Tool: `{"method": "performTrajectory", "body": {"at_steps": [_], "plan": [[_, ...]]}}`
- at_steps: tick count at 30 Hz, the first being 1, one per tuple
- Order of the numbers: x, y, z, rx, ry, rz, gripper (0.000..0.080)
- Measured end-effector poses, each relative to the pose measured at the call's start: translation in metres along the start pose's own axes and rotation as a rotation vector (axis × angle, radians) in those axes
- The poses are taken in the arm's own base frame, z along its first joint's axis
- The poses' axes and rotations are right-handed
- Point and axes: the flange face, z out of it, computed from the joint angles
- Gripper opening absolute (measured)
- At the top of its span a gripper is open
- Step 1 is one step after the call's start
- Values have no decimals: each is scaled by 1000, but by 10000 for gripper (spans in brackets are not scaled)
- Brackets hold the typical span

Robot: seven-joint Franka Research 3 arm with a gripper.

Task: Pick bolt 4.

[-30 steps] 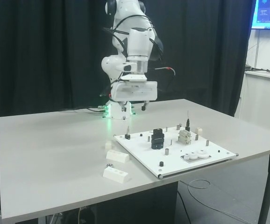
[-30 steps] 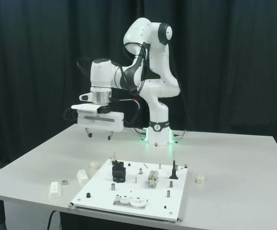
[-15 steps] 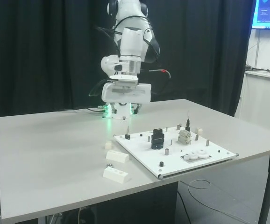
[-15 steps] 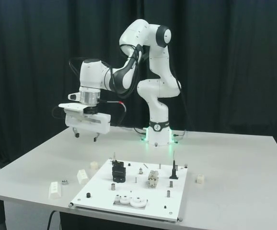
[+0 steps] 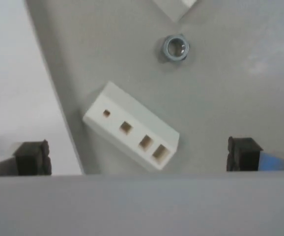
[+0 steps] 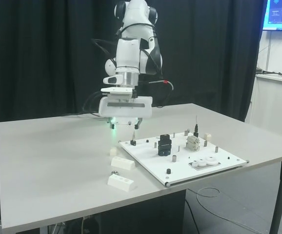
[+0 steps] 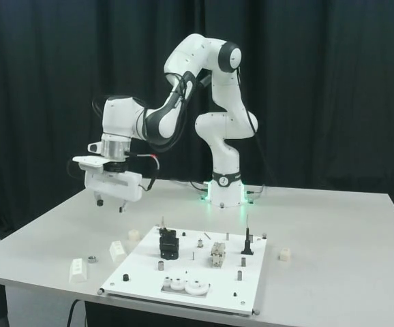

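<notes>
The gripper (image 7: 110,202) has swung away from the white board (image 7: 214,289) and now hangs spread and empty above the white slotted block (image 5: 130,127) and nut (image 5: 175,48). Bolt 4 probably sits in that block; no bolt shows.

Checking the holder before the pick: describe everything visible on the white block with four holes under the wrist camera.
The white rectangular block with four square holes lies flat on the grey table, near its edge, untouched. The holes run in a row along its top and grow from one end to the other; all look empty. It looks like matte plastic. A grey metal hex nut lies apart from it. The gripper hovers above, fingers open.
</notes>
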Motion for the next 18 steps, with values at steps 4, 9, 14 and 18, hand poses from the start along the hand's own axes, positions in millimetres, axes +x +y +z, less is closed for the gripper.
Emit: {"method": "performTrajectory", "body": {"at_steps": [4,9,14,18], "plan": [[2,1,9,6,4,27,800],[5,5,18,9,0,64,800],[11,12,30,7,6,100,800],[17,19,40,4,19,132,800]]}}
